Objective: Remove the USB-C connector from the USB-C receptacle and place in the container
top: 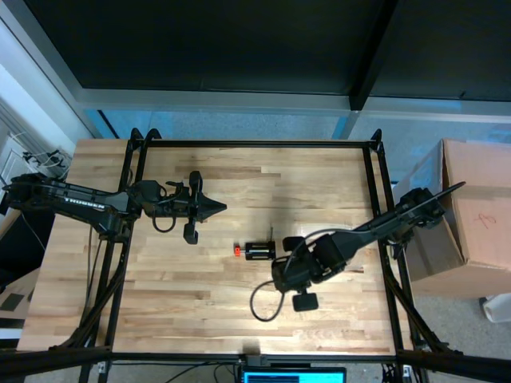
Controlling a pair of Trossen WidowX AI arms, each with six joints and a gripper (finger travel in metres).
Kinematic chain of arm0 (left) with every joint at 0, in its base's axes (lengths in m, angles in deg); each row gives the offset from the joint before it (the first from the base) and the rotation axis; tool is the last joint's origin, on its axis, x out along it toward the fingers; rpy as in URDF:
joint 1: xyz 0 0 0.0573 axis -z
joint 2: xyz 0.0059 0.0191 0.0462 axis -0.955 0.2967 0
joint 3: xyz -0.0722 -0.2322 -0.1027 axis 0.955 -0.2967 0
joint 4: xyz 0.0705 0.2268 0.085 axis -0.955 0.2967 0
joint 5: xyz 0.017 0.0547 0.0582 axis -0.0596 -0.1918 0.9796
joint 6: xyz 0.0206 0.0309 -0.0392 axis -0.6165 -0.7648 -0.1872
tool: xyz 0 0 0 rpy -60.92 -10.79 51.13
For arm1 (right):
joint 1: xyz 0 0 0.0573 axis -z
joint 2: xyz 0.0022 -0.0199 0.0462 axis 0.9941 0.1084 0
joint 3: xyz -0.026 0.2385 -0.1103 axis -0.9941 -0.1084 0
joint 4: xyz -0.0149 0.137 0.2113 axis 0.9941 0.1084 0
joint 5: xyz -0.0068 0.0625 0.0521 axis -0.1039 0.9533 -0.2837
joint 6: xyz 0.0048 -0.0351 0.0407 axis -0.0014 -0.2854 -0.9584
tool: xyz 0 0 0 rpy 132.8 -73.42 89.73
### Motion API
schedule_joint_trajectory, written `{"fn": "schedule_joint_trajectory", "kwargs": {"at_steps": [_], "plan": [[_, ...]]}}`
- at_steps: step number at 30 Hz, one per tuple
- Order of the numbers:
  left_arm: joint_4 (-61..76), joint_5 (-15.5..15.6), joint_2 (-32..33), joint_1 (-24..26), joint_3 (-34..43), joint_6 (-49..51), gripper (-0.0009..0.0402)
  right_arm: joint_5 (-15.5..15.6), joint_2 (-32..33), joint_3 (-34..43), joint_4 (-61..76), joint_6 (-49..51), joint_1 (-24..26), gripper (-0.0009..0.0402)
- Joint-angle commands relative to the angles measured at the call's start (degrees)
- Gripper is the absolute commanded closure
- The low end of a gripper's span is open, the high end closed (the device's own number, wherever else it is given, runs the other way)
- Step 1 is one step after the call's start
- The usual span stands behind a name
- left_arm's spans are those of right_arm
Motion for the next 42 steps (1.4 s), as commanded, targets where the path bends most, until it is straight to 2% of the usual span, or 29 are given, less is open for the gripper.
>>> {"fn": "schedule_joint_trajectory", "kwargs": {"at_steps": [1, 20, 31, 42], "plan": [[-0.04, -0.02, 0.0, -0.02, 0.02, 0.0, 0.0393, 0.02, -1.03, -2.73, 0.07, -0.57, -1.64, 0.0393], [-0.04, -0.02, 0.0, 0.0, 0.02, 0.0, 0.0393, -0.04, -7.21, -15.12, -0.26, -8.35, -13.68, 0.0393], [-0.04, 0.0, 0.0, -0.02, 0.02, 0.0, 0.0393, -0.74, -14.8, -24.41, -3.8, -14.25, -14.73, 0.0393], [-0.04, -0.02, 0.0, -0.02, 0.02, 0.0, 0.0393, -1.57, -15.1, -30.08, -12.24, -15.87, -14.84, 0.0393]]}}
